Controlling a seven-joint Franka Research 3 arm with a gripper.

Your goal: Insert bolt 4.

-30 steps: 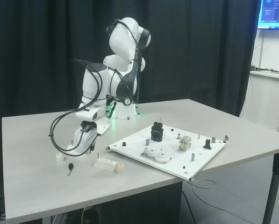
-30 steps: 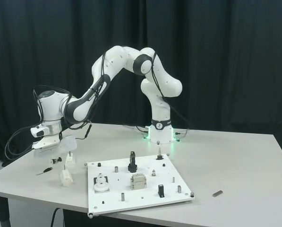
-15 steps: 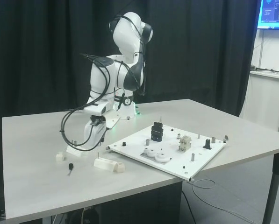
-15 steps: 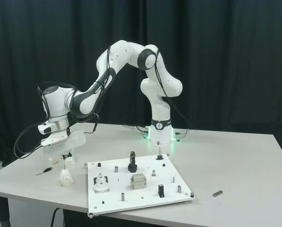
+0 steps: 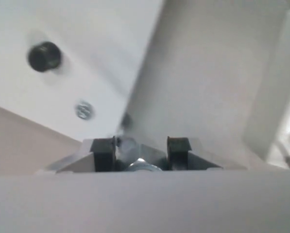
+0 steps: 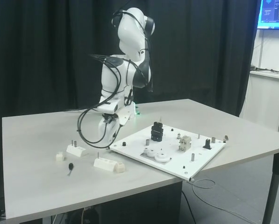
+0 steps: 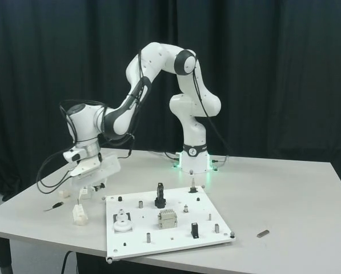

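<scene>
Hand over the board's corner, bolt in its grip.
The hand [image 5: 141,154] clamps the bolt [image 5: 141,165] between black fingertips above the white assembly board [image 6: 176,164]; no readable writing anywhere on the grey surface [image 6: 32,186].

A small black tool [image 6: 70,167] lies on the grey table [image 6: 32,186] near two white blocks [image 6: 109,164].

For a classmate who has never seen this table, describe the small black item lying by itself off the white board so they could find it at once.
Start at the grey table and find the white board in its middle. Look past the board's edge on the side away from the two white blocks: the small black bar lies flat on bare tabletop. It alone sits on that side, touching nothing.
</scene>
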